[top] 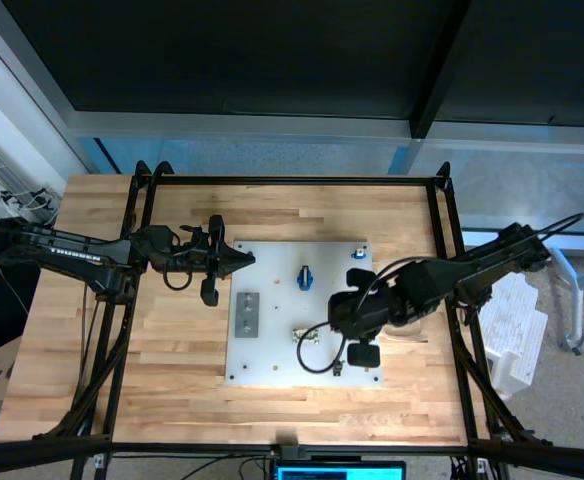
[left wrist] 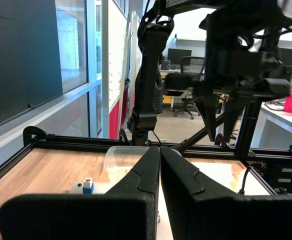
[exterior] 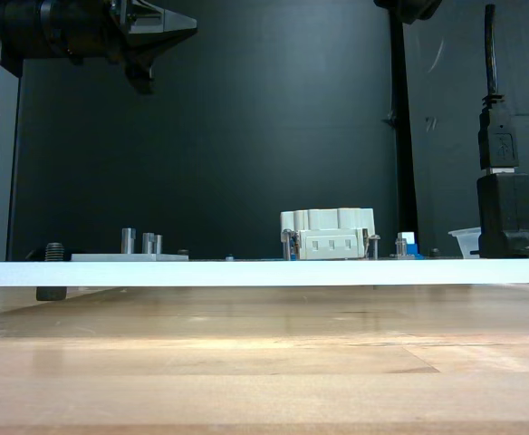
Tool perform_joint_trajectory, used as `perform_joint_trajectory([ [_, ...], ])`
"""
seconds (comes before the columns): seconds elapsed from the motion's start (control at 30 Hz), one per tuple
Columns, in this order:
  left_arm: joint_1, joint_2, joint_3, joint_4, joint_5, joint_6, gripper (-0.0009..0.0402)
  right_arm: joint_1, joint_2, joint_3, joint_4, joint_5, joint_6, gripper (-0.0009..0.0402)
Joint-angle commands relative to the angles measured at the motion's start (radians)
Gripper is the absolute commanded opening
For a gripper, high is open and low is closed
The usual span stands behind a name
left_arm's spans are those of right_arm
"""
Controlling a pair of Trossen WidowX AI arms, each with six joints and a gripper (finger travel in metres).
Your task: Pick the USB connector and install on taskboard
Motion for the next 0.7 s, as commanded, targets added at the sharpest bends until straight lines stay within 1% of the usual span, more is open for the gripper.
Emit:
perform_joint_trajectory([
  [0.03, 0.000, 0.000, 0.000, 0.000, 0.000, 0.000, 0.0000, -0.027, -0.046, -0.059, 0.055, -0.002, -0.016, 0.0000],
  [0.07, 0.000, 0.000, 0.000, 0.000, 0.000, 0.000, 0.0000, -0.035, -0.061, -0.080, 0.072, -0.001, -0.024, -0.0004],
  [0.13, 0.000, 0.000, 0.000, 0.000, 0.000, 0.000, 0.0000, -0.050, -0.093, -0.120, 0.108, -0.001, -0.039, 0.0010],
  [0.23, 0.000, 0.000, 0.000, 0.000, 0.000, 0.000, 0.0000, -0.080, -0.143, -0.195, 0.197, 0.000, -0.082, 0.0001],
  [0.43, 0.000, 0.000, 0.000, 0.000, 0.000, 0.000, 0.0000, -0.146, -0.258, -0.376, 0.440, -0.002, -0.182, -0.0001],
  [0.7, 0.000, 0.000, 0.000, 0.000, 0.000, 0.000, 0.0000, -0.226, -0.376, -0.561, 0.752, 0.000, -0.275, 0.0000],
])
